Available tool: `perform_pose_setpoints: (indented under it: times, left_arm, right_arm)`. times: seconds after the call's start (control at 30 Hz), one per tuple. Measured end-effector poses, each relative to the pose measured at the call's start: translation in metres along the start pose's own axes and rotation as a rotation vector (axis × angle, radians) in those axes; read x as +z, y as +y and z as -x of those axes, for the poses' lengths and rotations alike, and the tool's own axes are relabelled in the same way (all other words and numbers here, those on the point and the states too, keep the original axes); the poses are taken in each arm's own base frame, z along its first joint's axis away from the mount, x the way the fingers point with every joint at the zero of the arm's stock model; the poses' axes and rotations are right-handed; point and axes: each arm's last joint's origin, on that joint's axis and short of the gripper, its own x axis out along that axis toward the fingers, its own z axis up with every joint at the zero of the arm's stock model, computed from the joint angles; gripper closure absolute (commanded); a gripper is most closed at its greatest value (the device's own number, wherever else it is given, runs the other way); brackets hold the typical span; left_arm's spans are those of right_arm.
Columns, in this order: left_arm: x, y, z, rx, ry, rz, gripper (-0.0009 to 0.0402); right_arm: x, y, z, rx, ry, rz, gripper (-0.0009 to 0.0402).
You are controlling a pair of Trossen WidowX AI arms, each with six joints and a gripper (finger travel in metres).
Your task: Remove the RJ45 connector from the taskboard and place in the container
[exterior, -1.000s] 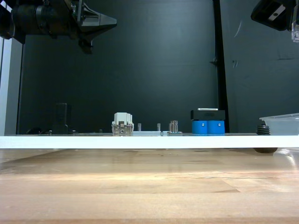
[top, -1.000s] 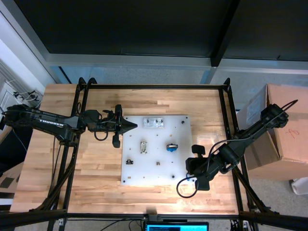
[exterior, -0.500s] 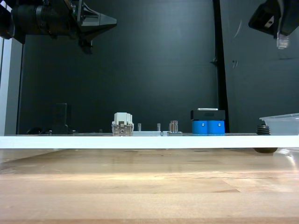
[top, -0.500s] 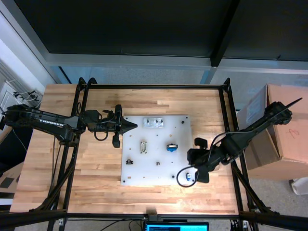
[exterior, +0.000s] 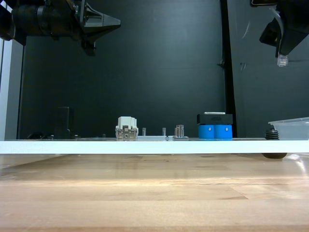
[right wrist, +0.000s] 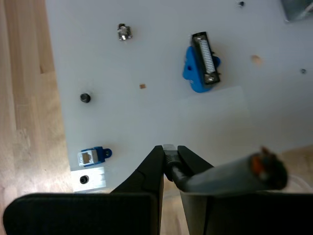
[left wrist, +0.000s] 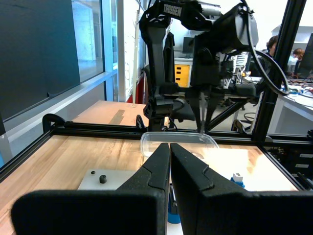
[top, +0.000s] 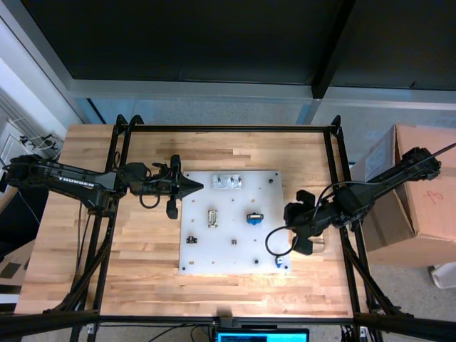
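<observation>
The RJ45 connector (exterior: pixel 282 60), a clear plug on a black cable, hangs clear of the white taskboard (top: pixel 228 239), pinched in my right gripper (right wrist: pixel 169 152). This gripper (top: pixel 305 229) hovers high over the board's right edge, by the clear container (exterior: pixel 289 126). In the left wrist view the plug (left wrist: pixel 201 132) hangs just above the container (left wrist: pixel 178 143). The blue RJ45 socket (top: pixel 282 263) sits at the board's near right corner with nothing in it (right wrist: pixel 90 156). My left gripper (top: pixel 196 187) is shut on nothing, raised above the board's far left edge (exterior: pixel 116 20).
On the board stand a blue D-sub connector (top: pixel 254 218), a white rectangular connector (top: pixel 212 217) and small posts. The black cable (top: pixel 274 242) loops below the right gripper. A black frame rims the table; a cardboard box (top: pixel 417 192) sits at right.
My right gripper carried the connector away from the near edge and a little to the right, lower in the low view. The left arm has not moved.
</observation>
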Motion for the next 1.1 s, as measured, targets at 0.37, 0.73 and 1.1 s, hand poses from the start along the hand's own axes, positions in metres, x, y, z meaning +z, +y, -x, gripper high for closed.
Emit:
perform_pose_setpoints:
  times: [0.37, 0.73, 1.1]
  left_arm:
    - [0.000, 0.000, 0.000, 0.000, 0.000, 0.000, 0.0393]
    - [0.000, 0.000, 0.000, 0.000, 0.000, 0.000, 0.0393]
    - [0.000, 0.000, 0.000, 0.000, -0.001, 0.000, 0.0393]
  right_arm:
    - [-0.012, -0.020, 0.005, -0.023, -0.032, -0.065, 0.0241]
    - [-0.036, -0.042, 0.019, -0.032, -0.028, -0.123, 0.0148]
    - [-0.041, -0.046, 0.023, -0.045, -0.012, -0.095, 0.0157]
